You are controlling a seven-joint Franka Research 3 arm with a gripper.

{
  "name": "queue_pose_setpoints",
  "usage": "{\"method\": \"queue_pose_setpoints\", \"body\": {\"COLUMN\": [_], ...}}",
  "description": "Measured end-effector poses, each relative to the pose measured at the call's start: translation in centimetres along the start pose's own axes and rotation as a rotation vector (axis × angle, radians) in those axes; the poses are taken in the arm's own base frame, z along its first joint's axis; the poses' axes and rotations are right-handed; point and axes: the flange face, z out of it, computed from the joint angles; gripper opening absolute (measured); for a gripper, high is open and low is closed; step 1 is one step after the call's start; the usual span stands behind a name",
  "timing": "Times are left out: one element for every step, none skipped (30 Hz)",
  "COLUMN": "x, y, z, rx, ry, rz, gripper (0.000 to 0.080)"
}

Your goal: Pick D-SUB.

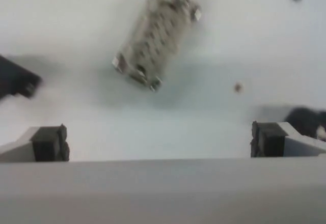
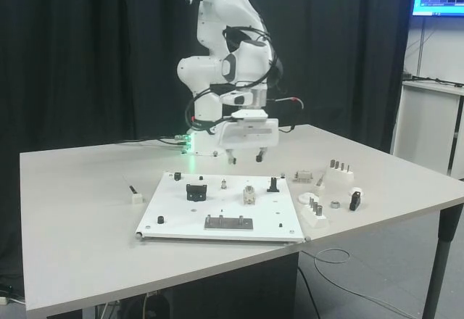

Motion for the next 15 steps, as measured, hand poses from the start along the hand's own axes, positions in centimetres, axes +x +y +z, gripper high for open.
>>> {"method": "queue_pose_setpoints", "body": {"x": [0.0,0.0,0.1,0.1,0.1,0.2,0.2,0.3,0.3,0.4,0.4,0.5,0.6,0.6,0.7], "y": [-0.4,-0.8,-1.3,-1.7,-2.1,-2.5,-2.9,-3.4,-3.8,-4.2,-4.7,-5.1,-5.6,-6.0,-6.5], "z": [-0.1,-0.3,-0.5,-0.6,-0.7,-0.8,-0.9,-1.0,-1.0,-1.1,-1.2,-1.2,-1.3,-1.3,-1.4], "rx": [0.003,0.006,0.009,0.012,0.014,0.017,0.02,0.023,0.025,0.028,0.03,0.033,0.037,0.04,0.043], "ry": [0.004,0.007,0.012,0.015,0.018,0.021,0.024,0.027,0.03,0.033,0.035,0.037,0.04,0.042,0.043], "rz": [-0.007,-0.014,-0.02,-0.027,-0.034,-0.04,-0.047,-0.053,-0.059,-0.065,-0.07,-0.076,-0.081,-0.086,-0.09], "gripper": [0.08,0.08,0.08,0.08,0.08,0.08,0.08,0.08,0.08,0.08,0.08,0.08,0.08,0.08,0.08]}}
